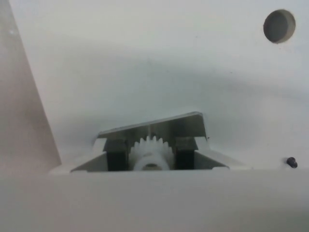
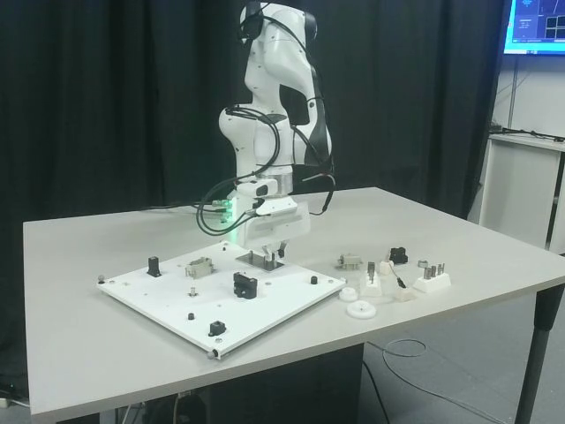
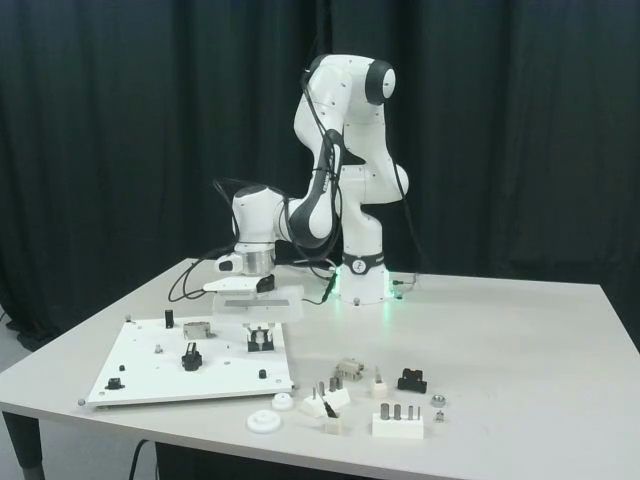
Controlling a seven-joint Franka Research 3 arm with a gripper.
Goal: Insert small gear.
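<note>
The gripper hangs just above the far part of the white assembly board, its two black fingers closed on the small white gear, whose teeth show between them. Below it the board's surface carries a round hole and a small black screw. On the grey table to the right of the board lie loose parts, among them a larger white gear.
</note>
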